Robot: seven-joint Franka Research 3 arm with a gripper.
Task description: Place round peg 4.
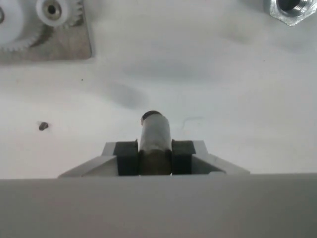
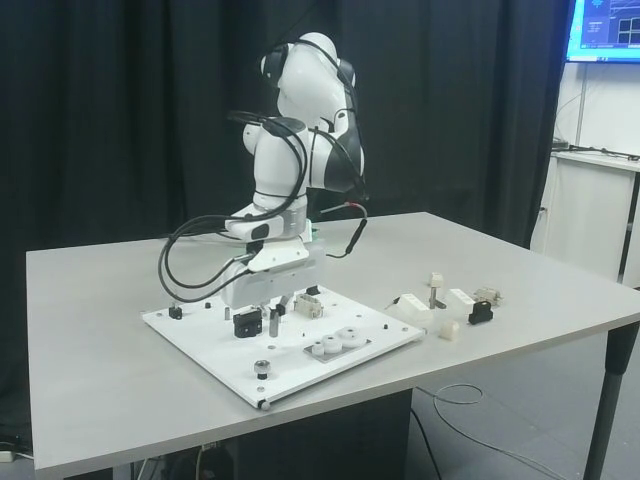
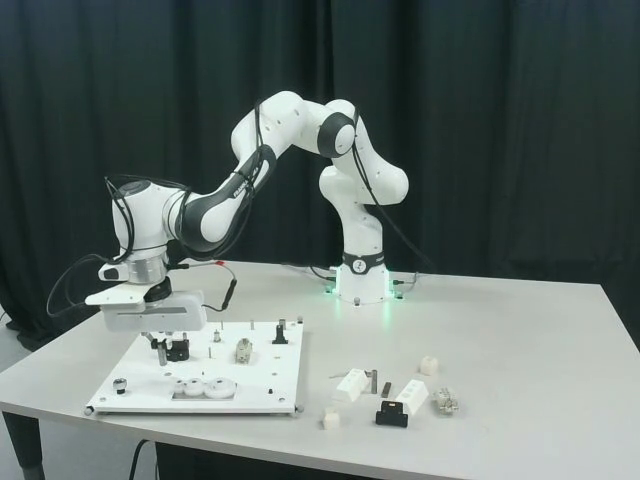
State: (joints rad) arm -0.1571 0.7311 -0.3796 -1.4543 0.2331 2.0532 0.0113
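— State of the gripper (image 1: 155, 161)?

— Clenched on round peg 4 (image 1: 155, 133). Black pads (image 1: 128, 157) pressed against either side of the grey shaft, free end pointing down at the white board (image 1: 223, 89).

— Touching the board yet?

— Hard to tell from the wrist view. Probably hovering just above a bare patch, with no hole visible directly under the tip.

— And where over the board?

— Just beside the black block (image 2: 246, 323), judging by the first room view.

— How to do the placing well?

— Find the matching hole first. Keep the peg upright, centre the tip over the bore, then lower slowly. Avoid tilting or pushing sideways: risk of jamming at the rim. Release only once seated, then lift straight up so as not to drag the peg out again. Steer clear of the block and the neighbouring fittings on the way down.

— Any containers to mind?

— None proper, no bin or tray. Only the board as carrier: white gears (image 1: 54, 12) meshed on a metal plate (image 1: 69, 47), a hex nut (image 1: 292, 10) near the opposite side, and a small dark spot (image 1: 43, 126), perhaps a hole or a screw. Loose parts (image 3: 400, 400) lying on the grey table (image 3: 520, 340) beside the board, well apart from the gripper.
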